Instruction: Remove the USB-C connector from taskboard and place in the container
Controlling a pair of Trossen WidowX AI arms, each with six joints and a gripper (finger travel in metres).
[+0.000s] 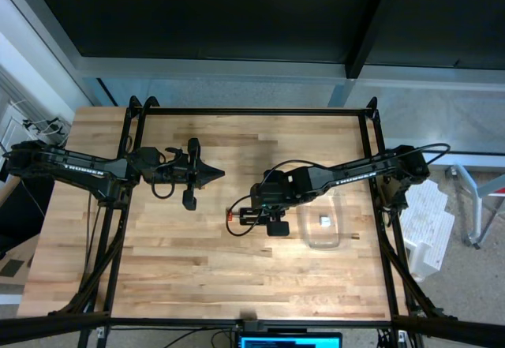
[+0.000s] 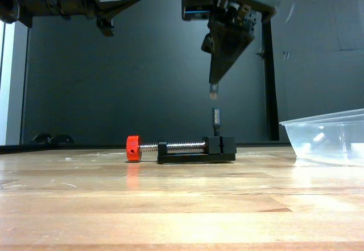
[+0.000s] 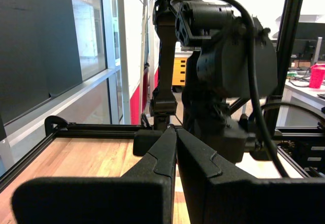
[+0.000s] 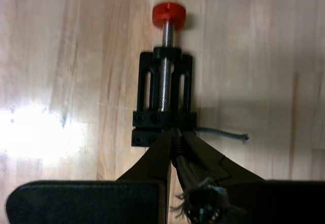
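Seemingly the pull-out step is done: the right gripper (image 2: 212, 80) hangs just above the small black, red-knobbed, vise-like taskboard (image 2: 196, 150), fingers clamped on the tiny slim dark grey USB-C connector (image 2: 214, 93). Its long axis is vertical, with the paler tip pointing down. The next move probably calls for carrying it right, over the clear shallow plastic container (image 2: 324, 121), then letting go. The left gripper (image 1: 215, 174) is parked high at the left, fingers together.
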